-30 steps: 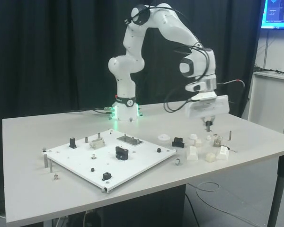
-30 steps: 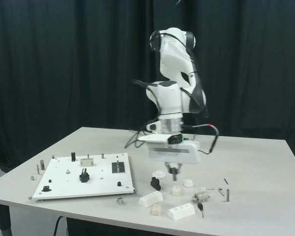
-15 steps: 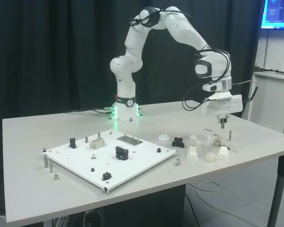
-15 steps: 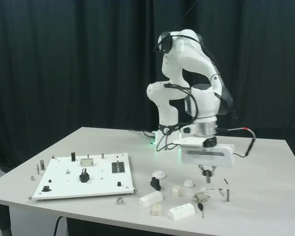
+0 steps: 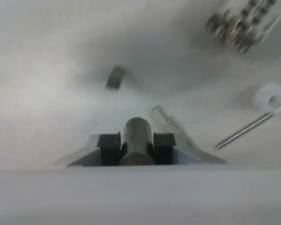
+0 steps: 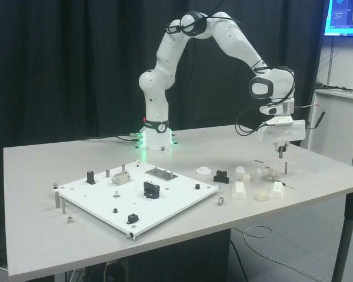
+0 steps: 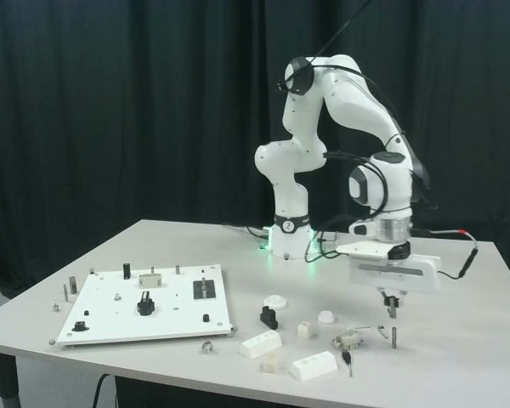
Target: Place round peg 4.
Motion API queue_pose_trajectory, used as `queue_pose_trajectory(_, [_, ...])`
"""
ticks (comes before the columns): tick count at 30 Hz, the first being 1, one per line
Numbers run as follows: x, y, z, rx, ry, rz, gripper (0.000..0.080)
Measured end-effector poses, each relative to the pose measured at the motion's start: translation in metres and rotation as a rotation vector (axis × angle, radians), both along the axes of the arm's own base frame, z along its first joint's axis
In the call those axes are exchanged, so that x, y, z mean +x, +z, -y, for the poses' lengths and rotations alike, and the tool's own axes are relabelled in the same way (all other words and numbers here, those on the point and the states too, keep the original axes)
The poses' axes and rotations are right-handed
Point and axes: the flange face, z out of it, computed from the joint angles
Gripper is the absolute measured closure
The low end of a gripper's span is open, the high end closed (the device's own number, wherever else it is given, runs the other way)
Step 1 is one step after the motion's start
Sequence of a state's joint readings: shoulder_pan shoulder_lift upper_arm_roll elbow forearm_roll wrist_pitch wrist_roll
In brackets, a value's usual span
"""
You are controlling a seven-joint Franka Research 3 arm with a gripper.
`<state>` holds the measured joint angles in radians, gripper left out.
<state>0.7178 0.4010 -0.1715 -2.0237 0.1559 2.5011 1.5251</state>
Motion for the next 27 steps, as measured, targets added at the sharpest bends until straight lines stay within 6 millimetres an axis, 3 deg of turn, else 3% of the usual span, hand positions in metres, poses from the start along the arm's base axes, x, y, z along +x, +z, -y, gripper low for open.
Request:
queue_pose_trajectory(15, [-0.025,-0.021,-0.046,-0.053,-0.064,-0.007,0.0657])
queue_pose_trajectory(27, [-0.026,-0.032,-0.06,-0.091,-0.089,0.006,0.0657])
